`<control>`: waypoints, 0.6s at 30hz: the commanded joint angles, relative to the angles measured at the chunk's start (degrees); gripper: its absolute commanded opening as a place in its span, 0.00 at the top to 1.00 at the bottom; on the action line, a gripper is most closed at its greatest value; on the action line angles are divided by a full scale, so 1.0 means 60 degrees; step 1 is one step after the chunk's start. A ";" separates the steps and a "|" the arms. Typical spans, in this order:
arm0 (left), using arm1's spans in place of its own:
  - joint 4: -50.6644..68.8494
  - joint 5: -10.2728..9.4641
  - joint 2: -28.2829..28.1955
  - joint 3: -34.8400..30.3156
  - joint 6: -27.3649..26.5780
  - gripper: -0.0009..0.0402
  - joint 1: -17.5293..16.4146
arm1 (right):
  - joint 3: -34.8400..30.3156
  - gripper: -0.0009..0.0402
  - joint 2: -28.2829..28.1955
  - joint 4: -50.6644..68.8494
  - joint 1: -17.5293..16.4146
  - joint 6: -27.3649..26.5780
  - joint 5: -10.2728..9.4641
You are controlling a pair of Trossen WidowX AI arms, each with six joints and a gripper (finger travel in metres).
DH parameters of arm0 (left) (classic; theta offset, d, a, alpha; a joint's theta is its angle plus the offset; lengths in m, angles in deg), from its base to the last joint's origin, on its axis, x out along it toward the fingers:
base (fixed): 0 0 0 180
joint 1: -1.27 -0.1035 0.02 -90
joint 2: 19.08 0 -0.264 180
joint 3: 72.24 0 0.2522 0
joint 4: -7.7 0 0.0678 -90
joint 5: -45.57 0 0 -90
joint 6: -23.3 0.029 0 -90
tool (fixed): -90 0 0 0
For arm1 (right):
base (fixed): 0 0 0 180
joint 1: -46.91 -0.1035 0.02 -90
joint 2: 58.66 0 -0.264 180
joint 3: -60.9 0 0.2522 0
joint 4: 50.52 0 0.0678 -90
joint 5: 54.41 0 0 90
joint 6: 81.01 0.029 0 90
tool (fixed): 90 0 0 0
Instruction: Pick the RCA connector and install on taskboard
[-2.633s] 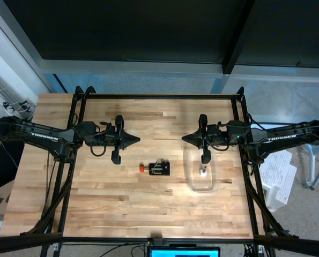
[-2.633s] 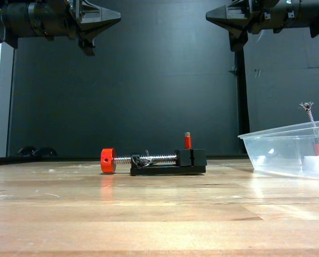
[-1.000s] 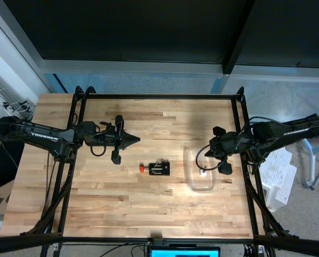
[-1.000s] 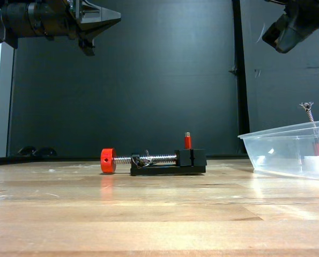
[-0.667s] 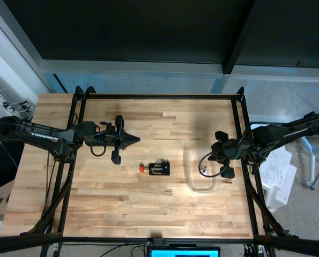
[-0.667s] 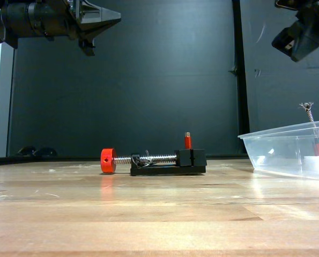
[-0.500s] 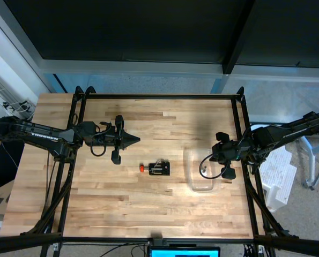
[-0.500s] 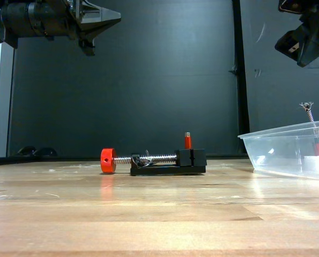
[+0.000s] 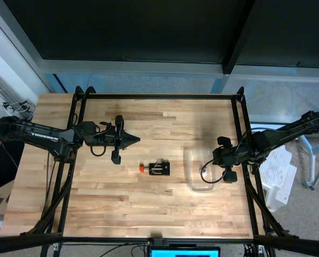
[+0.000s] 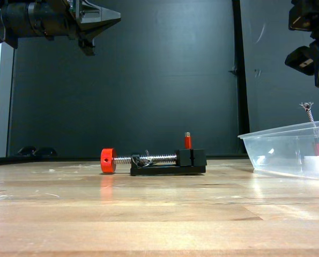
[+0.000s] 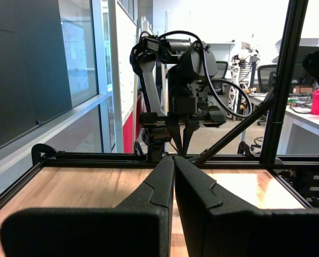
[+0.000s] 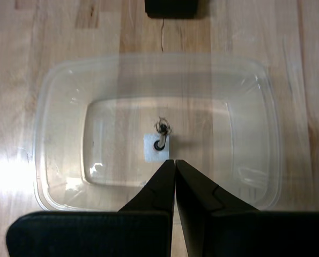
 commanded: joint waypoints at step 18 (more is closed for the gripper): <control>0.0000 0.0000 -0.0004 0.0000 0.0000 0.98 0.0000 | 0.0142 0.63 -0.1504 -0.0313 -0.0047 0.0433 0.0000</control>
